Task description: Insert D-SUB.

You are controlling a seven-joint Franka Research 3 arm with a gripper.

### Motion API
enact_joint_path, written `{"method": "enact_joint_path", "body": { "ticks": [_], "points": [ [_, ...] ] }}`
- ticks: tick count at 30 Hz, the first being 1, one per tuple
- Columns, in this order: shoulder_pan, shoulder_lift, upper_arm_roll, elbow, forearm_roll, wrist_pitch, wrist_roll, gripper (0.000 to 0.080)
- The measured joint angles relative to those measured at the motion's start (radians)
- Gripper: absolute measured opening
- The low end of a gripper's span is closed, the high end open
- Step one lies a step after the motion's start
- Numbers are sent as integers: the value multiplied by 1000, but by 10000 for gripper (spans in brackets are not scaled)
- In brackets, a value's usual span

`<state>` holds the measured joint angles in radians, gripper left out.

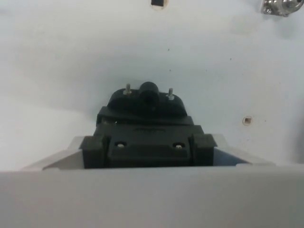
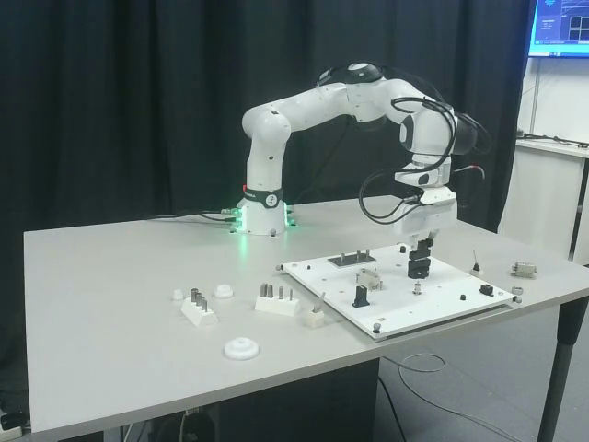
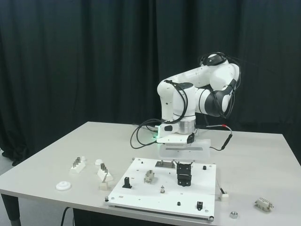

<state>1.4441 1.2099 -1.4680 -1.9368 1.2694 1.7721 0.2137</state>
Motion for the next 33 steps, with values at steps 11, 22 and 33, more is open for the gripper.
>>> {"method": "enact_joint_path", "body": {
  "ticks": [11, 22, 33],
  "points": [
    [4, 0, 0, 0, 0, -1, 11, 382],
    [4, 3, 3, 0, 0, 25, 33, 382],
    [6, 3, 2, -2, -3, 22, 51, 382]
  ]
}}
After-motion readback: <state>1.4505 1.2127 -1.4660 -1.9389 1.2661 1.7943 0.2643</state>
